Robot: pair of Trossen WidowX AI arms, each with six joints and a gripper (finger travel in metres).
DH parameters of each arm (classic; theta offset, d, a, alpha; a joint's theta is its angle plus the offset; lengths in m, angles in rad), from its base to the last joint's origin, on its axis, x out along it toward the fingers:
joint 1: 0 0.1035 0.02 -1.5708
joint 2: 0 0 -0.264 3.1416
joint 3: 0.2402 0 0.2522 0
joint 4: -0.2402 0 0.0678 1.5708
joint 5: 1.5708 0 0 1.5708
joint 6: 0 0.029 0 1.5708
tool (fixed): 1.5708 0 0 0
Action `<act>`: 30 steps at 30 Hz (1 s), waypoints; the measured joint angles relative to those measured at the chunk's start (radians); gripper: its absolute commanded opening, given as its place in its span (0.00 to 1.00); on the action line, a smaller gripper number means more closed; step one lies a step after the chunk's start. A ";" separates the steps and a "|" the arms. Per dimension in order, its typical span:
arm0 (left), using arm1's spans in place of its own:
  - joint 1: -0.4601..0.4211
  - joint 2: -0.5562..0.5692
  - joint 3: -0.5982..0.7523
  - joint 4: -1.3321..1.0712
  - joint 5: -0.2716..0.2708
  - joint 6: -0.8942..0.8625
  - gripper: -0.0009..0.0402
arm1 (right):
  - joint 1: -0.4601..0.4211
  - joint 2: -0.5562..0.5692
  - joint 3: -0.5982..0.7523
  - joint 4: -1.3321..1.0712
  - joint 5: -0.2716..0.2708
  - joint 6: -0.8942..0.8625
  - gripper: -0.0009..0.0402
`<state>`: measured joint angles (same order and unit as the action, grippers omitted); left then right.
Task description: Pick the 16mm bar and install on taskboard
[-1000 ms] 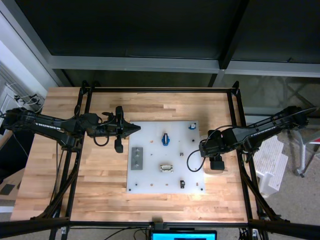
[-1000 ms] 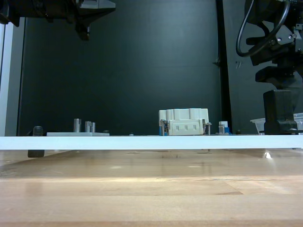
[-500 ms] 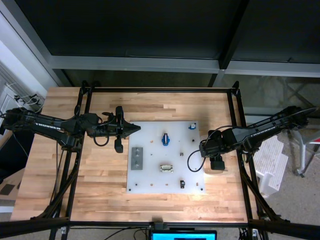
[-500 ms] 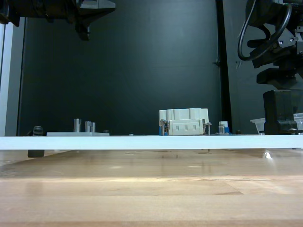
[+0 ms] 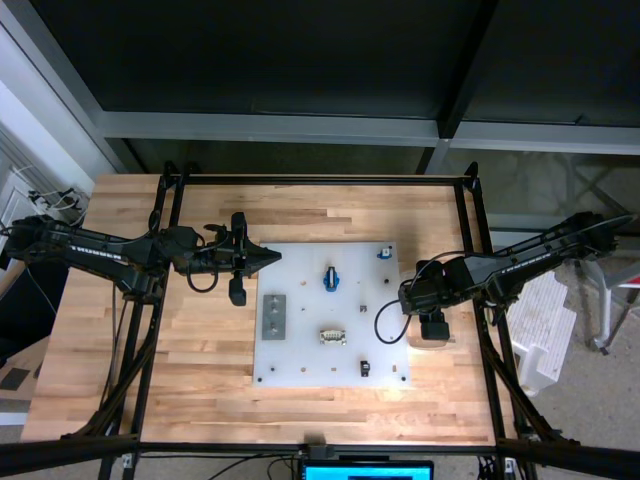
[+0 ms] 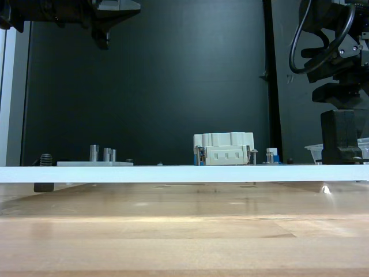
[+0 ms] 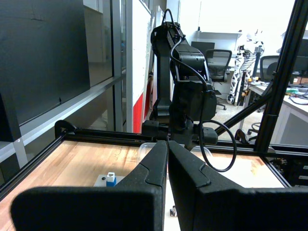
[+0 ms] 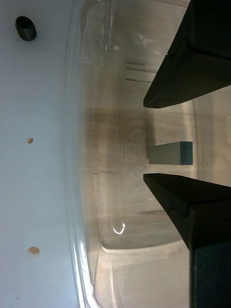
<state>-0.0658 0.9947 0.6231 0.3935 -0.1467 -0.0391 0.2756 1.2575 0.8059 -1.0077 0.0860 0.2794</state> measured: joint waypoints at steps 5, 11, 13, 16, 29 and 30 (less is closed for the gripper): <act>0.000 0.000 0.000 0.000 0.000 0.000 0.02 | 0.000 0.000 0.000 0.006 0.000 0.000 0.48; 0.000 0.000 0.000 0.000 0.000 0.000 0.02 | 0.000 0.000 0.000 0.008 0.000 0.000 0.48; 0.000 0.000 0.000 0.000 0.000 0.000 0.02 | 0.000 0.000 0.000 0.008 0.000 0.000 0.48; 0.000 0.000 0.000 0.000 0.000 0.000 0.02 | 0.000 0.000 0.000 0.008 0.000 0.000 0.48; 0.000 0.000 0.000 0.000 0.000 0.000 0.02 | 0.000 0.000 -0.051 0.066 -0.003 0.002 0.48; 0.000 0.000 0.000 0.000 0.000 0.000 0.02 | 0.001 0.000 -0.059 0.074 -0.003 0.002 0.48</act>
